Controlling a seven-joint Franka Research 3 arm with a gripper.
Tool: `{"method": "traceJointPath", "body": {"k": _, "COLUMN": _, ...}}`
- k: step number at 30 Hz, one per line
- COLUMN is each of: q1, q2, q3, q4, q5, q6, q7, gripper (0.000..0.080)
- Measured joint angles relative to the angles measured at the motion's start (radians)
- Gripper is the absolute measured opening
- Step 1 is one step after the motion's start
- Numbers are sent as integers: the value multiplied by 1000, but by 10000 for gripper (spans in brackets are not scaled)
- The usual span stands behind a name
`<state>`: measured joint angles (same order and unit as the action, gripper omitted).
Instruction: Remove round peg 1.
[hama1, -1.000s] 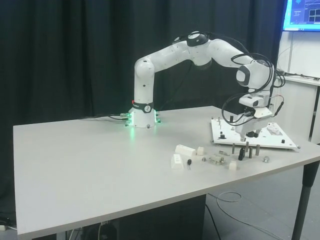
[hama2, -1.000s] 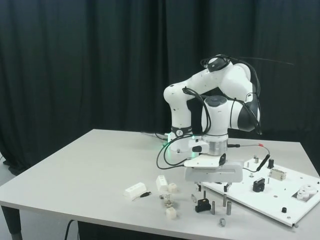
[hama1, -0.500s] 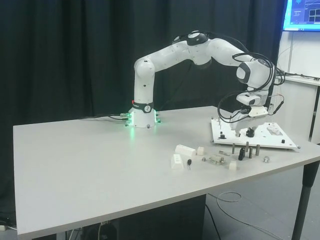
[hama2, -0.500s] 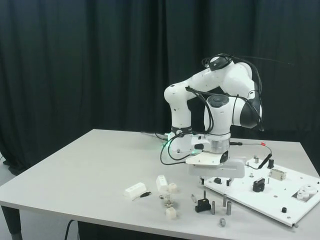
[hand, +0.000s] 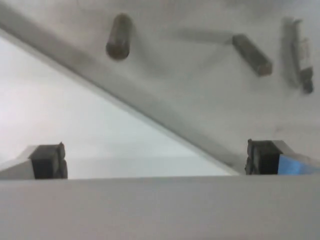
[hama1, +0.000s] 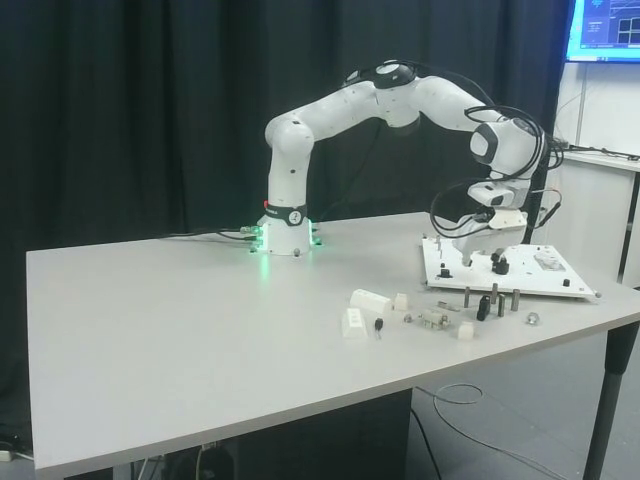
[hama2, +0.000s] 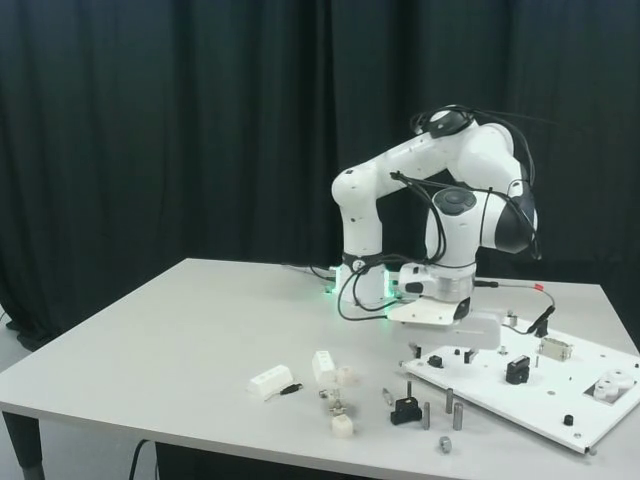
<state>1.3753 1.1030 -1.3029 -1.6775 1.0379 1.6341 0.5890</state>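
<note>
Well, the white arm (hama1: 350, 105) reaches over from its green-lit base to the right of the first room view and holds its pincer (hama1: 478, 240) low over the near corner of the white board (hama1: 545, 278), which lies on the grey counter (hama1: 180, 310). From the other side of the room the pincer (hama2: 440, 348) hangs right of centre in the frame, just above that same corner of the board (hama2: 545, 405). Looking down from the wrist, the pincer (hand: 155, 159) is spread wide, its two black fingertips (hand: 47, 160) far apart with nothing between them, only the bare board and its slanting edge underneath. A round peg (hand: 119, 42) shows there, dark and stubby, on the grey counter past the board's edge, well clear of both fingertips and not touching anything. Near it are a squarer bar (hand: 252, 47) and another narrow piece (hand: 300, 60). In the second room view a small cluster of upright pegs (hama2: 449, 400) stands on the counter just in front of the board, lower right of centre, beside a black part (hama2: 405, 408); I cannot tell which of these is the round peg seen from the wrist. A few white blocks (hama2: 270, 382) sit further left on the counter, well apart from the pincer.
</note>
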Motion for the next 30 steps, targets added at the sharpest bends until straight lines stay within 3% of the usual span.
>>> {"method": "traceJointPath", "body": {"k": 30, "q1": 227, "q2": 0, "q3": -44, "q4": -170, "q5": 13, "q6": 10, "q7": 94, "gripper": 800}}
